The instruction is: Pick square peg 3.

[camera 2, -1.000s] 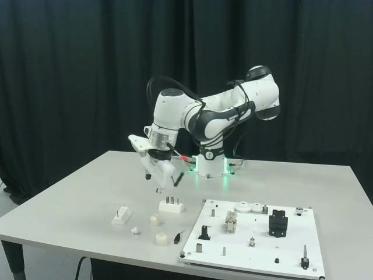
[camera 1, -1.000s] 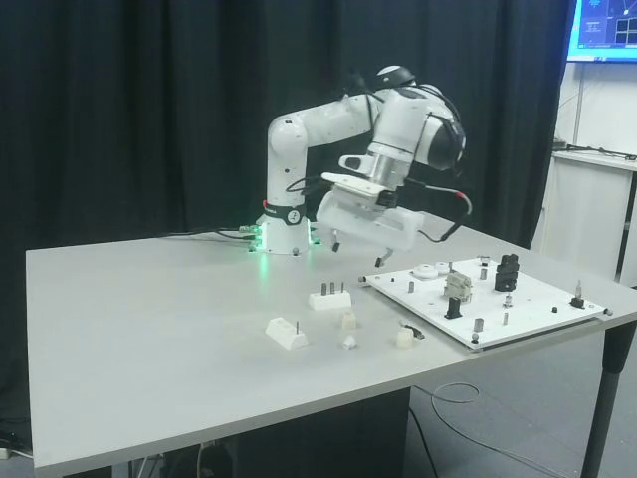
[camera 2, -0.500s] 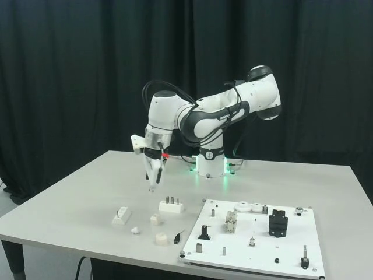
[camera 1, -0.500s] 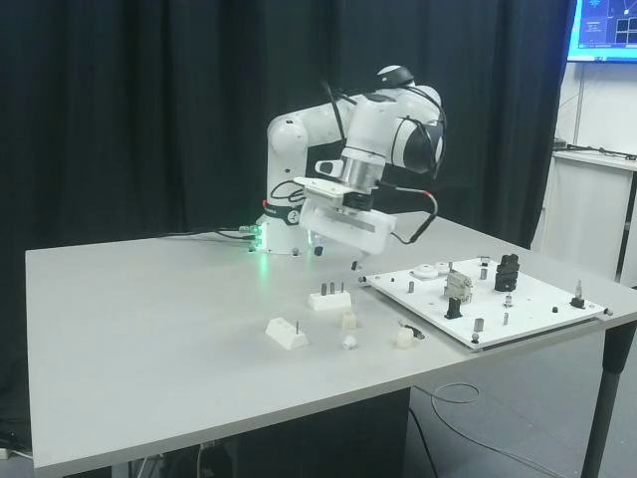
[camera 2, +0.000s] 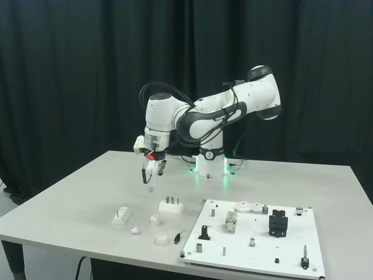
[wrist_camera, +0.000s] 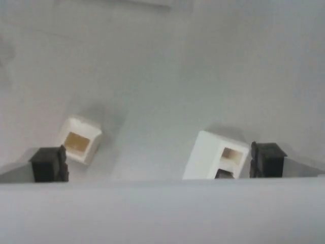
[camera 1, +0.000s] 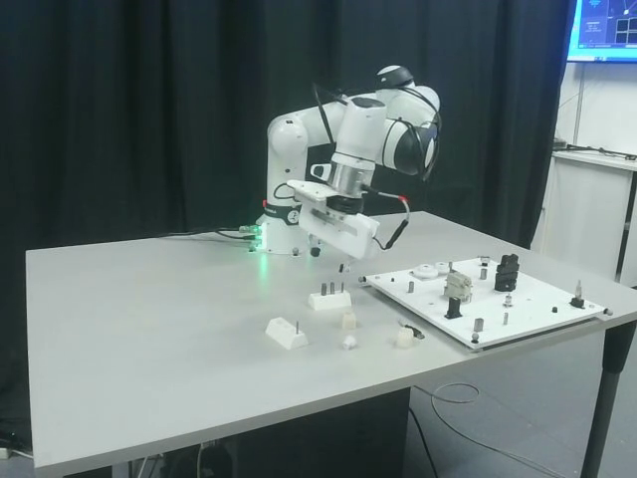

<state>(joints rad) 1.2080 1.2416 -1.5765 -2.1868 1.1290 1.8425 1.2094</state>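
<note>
A white assembly board [camera 1: 518, 299] lies on the grey bench [camera 1: 149, 329]; a wedge-shaped white block [camera 1: 287, 333] sits well apart from the board.

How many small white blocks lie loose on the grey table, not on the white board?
5: peg holder nearest the gripper, wedge block, cube, tiny piece, front block. Others may be hidden.

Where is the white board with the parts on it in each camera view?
First room view: white board, lower right of the picture.
Second room view: board lower right, by the table's near edge.
Wrist view: not in it.
Shared landmark: the gripper, open, seen in all three.
</note>
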